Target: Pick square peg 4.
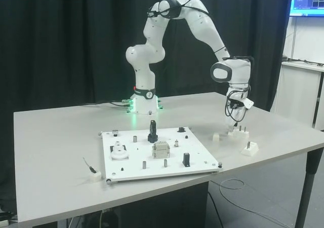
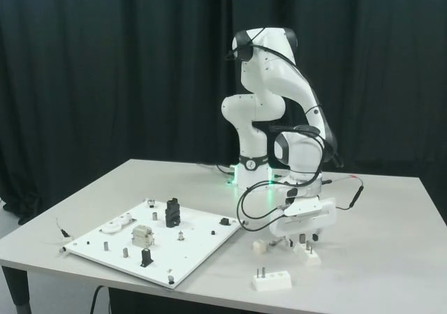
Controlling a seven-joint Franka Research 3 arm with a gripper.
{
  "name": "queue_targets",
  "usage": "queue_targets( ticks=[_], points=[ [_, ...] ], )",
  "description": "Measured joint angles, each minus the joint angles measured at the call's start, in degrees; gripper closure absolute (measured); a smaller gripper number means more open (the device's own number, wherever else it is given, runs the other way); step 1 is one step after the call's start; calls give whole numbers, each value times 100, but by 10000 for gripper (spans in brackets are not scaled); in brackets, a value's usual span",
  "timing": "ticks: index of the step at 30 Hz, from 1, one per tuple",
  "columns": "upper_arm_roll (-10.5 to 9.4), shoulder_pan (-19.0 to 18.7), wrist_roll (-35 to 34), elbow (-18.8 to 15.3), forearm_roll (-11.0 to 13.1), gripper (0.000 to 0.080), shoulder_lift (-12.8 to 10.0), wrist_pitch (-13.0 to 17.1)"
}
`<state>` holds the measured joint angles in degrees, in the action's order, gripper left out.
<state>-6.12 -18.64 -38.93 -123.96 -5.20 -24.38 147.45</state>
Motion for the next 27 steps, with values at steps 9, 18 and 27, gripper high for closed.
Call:
queue_targets(
  ticks=[9, 18, 27],
  points=[
    [10, 0, 0, 0, -181, 124, -23, -9],
    [10, 0, 0, 3, -242, 630, 69, -119],
    [11, 0, 0, 7, -300, 647, 251, -344]
  ],
)
